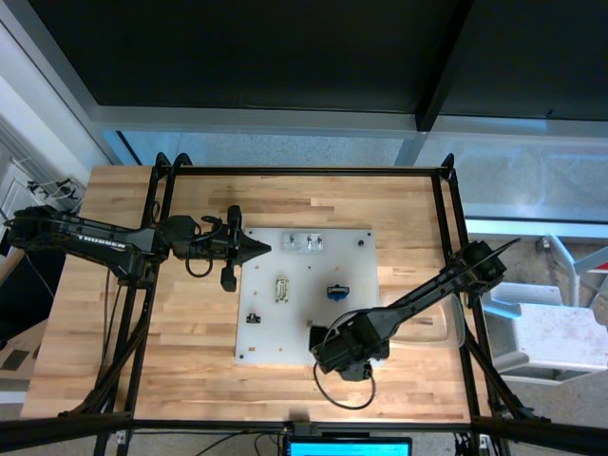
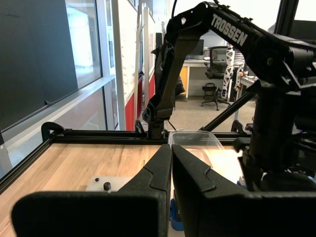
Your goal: Unfasten the M12 fastener and place in the container
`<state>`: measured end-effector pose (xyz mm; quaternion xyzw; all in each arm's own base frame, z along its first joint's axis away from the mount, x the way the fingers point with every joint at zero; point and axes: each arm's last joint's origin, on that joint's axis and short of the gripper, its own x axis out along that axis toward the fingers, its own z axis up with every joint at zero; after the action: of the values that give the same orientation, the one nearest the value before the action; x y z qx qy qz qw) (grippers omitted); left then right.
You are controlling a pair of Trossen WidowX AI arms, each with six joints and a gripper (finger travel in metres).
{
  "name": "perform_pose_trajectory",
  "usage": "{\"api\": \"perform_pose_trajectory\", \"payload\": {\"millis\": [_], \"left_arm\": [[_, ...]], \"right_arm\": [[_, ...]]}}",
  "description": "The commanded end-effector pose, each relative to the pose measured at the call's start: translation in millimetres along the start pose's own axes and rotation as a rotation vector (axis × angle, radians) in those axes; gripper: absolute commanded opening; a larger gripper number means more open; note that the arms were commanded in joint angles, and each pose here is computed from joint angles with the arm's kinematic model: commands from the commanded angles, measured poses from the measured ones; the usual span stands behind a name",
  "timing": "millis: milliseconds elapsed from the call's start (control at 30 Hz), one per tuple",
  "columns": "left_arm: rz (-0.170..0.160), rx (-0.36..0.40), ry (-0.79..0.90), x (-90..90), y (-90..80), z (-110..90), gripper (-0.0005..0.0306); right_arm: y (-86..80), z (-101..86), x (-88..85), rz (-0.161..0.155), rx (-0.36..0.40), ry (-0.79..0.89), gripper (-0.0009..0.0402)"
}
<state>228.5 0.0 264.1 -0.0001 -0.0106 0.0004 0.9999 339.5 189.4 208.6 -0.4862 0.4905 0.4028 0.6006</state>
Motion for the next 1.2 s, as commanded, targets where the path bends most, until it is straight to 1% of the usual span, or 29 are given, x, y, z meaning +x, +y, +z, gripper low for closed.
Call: {"api": "perform_pose_trajectory", "payload": {"millis": [33, 133, 167, 200, 233, 267, 333, 400, 500, 600, 700, 733, 767, 867, 900, 1000, 1033, 1067, 1200], "left_arm": [[0.0, 0.0, -0.001, 0.0, 0.1, 0, 0.0], [0.0, 0.0, 0.0, 0.0, 0.0, 0, 0.0], [0.0, 0.0, 0.0, 0.1, 0.1, 0, 0.0], [0.0, 0.0, 0.0, 0.1, 0.0, 0, 0.0], [0.0, 0.0, 0.0, 0.1, 0.0, 0, 0.0], [0.0, 0.0, 0.0, 0.1, 0.1, 0, 0.0], [-0.001, 0.0, 0.0, 0.1, 0.0, 0, 0.0], [0.0, 0.0, 0.0, 0.0, 0.0, 0, 0.0], [0.0, 0.0, 0.0, 0.1, 0.0, 0, 0.0], [0.0, 0.0, 0.0, 0.1, 0.1, 0, 0.0], [0.0, 0.0, 0.0, 0.1, 0.1, 0, 0.0], [0.0, 0.0, 0.0, 0.1, 0.0, 0, 0.0], [0.0, 0.0, 0.0, 0.1, 0.0, 0, 0.0], [0.0, 0.0, 0.0, 0.1, 0.0, 0, 0.0], [0.0, 0.0, 0.0, 0.1, 0.1, 0, 0.0], [0.0, 0.0, 0.0, 0.1, 0.1, 0, 0.0], [-0.001, 0.0, 0.0, 0.1, 0.0, 0, 0.0], [0.0, 0.0, 0.0, 0.0, 0.0, 0, 0.0], [0.0, 0.0, 0.0, 0.1, 0.1, 0, 0.0]], "right_arm": [[1.3, 0.6, -10.2, -0.015, 0.341, -0.028, 0.02], [2.5, 0.8, -16.4, -0.015, 0.636, -0.049, 0.018], [2.7, 1.4, -17.6, -0.012, 0.72, -0.058, 0.017], [2.6, 1.5, -19.0, -0.015, 0.798, -0.065, 0.0159], [2.3, 1.7, -19.3, -0.014, 0.865, -0.071, 0.0147], [2.1, 1.9, -19.6, -0.013, 0.913, -0.075, 0.0132], [2.5, 2.6, -20.9, -0.012, 0.981, -0.084, 0.0097], [2.7, 3.4, -21.0, -0.011, 1.022, -0.088, 0.0057], [3.0, 3.5, -20.7, -0.009, 1.051, -0.088, -0.0007], [2.6, 3.9, -20.6, -0.005, 1.091, -0.095, 0.0011], [3.0, 6.4, -19.6, 0.07, 1.125, -0.13, 0.0002], [3.1, 6.7, -18.3, 0.086, 1.144, -0.14, -0.0003], [3.5, 6.7, -16.1, 0.098, 1.159, -0.148, 0.0001], [4.2, 4.2, -7.5, 0.16, 1.189, -0.172, -0.0001], [4.4, 3.2, -4.7, 0.171, 1.196, -0.176, 0.0], [5.6, -0.1, 3.5, 0.175, 1.215, -0.177, 0.0], [6.6, -1.0, 6.5, 0.192, 1.216, -0.181, 0.0], [7.7, -2.3, 10.0, 0.198, 1.223, -0.179, 0.0], [11.6, -8.6, 21.7, 0.203, 1.257, -0.16, 0.0]]}}
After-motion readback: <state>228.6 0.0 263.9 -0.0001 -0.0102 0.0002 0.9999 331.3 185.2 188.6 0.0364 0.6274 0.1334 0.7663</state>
